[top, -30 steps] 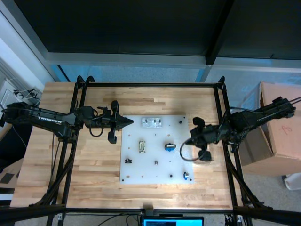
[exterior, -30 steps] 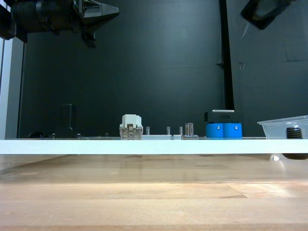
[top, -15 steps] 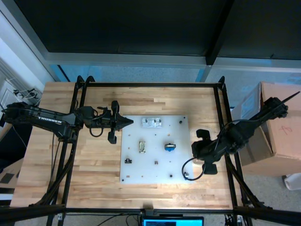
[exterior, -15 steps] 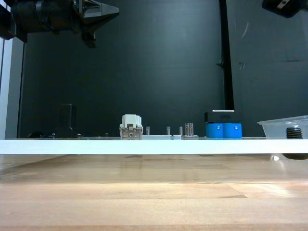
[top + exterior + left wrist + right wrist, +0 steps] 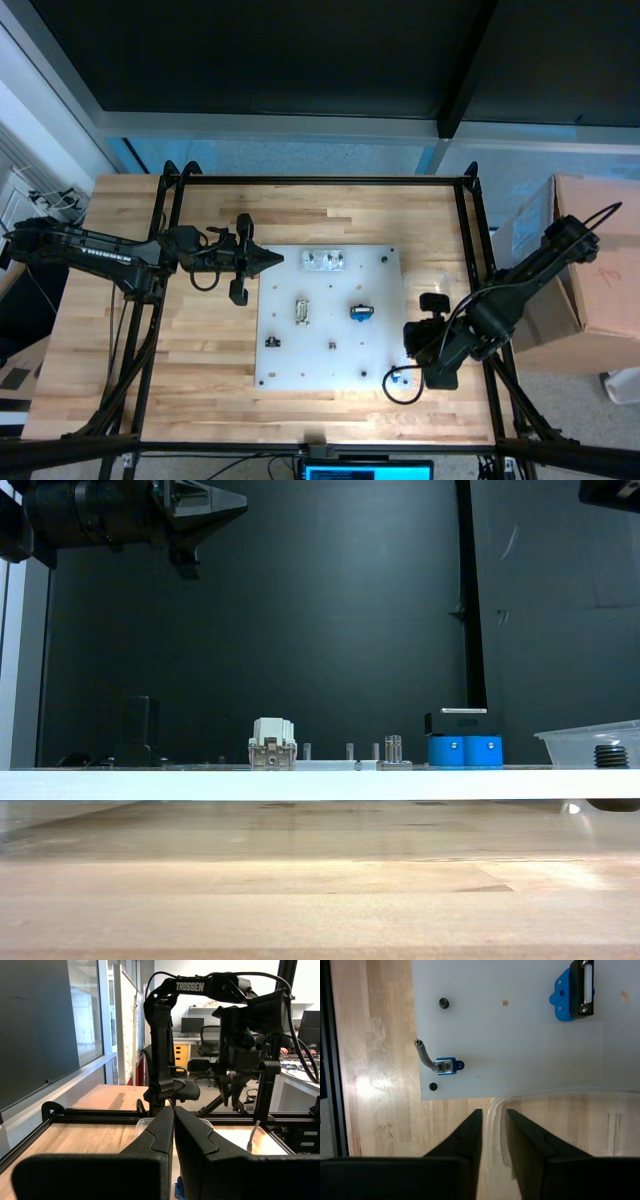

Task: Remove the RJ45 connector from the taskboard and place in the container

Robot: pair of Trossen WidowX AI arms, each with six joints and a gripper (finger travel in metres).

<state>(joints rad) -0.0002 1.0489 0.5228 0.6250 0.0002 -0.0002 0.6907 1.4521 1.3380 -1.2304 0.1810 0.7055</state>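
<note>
The RJ45 connector (image 5: 445, 1066) sits in its small blue seat near the front right corner of the white taskboard (image 5: 520, 1050), with a short grey cable stub curving off it. In the high view the RJ45 connector (image 5: 397, 377) shows as a blue speck. My right gripper (image 5: 413, 343) hovers over the board's right edge, just behind the connector and apart from it; its fingers (image 5: 470, 1132) stand slightly open and hold nothing. My left gripper (image 5: 270, 260) hangs shut and bare over the board's left edge, high above the table (image 5: 228, 500).
The clear container (image 5: 432, 282) stands off the board's right edge; its rim (image 5: 545, 1094) passes under my right fingers, and a black part lies in the container (image 5: 590, 742). A blue D-sub mount (image 5: 361, 312), a white plug (image 5: 301, 312) and a metal block (image 5: 325, 260) stand on the board.
My right arm has swung toward the near edge, from beside the board's middle right to its front right corner. The left arm and the RJ45 connector have not moved.
</note>
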